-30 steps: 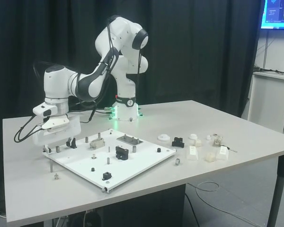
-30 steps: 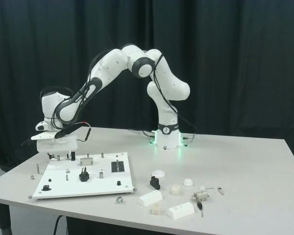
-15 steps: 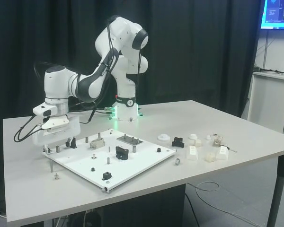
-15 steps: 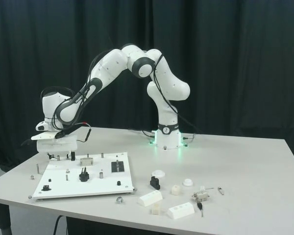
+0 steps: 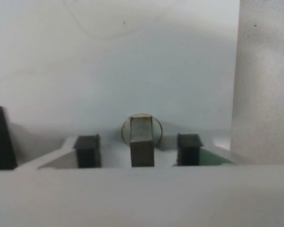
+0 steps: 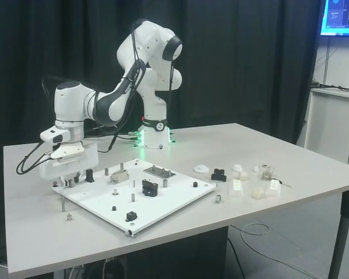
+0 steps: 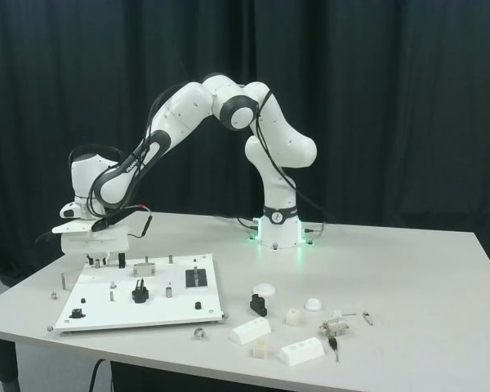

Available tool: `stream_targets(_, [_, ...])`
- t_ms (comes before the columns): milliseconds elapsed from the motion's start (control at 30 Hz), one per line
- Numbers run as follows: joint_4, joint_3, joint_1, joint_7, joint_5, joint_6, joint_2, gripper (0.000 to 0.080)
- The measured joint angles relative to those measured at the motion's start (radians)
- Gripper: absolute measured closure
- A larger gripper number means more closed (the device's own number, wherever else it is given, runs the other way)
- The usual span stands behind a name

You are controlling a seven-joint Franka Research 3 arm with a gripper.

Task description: Remove square peg 4.

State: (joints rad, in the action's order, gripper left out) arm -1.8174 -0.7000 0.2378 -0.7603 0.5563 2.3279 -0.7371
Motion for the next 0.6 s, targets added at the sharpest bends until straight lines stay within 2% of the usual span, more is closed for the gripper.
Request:
stream_targets(100, [-0.002,0.001,0.0,0.0,0.001,0.004,0.0,0.0332])
stream_targets(133, [-0.002,0.001,0.0,0.0,0.001,0.005,0.0,0.0474])
stream_targets(167, [-0.003,0.001,0.0,0.0,0.001,0.006,0.0,0.0474])
stream_targets(200, [-0.003,0.001,0.0,0.0,0.002,0.008,0.0,0.0636])
stream_targets(333, [-0.004,0.002,0.0,0.0,0.002,0.012,0.0,0.0636])
stream_targets(367, [-0.004,0.002,0.0,0.0,0.002,0.012,0.0,0.0706])
stream_targets(600, [-0.004,0.002,0.0,0.0,0.003,0.013,0.0,0.0706])
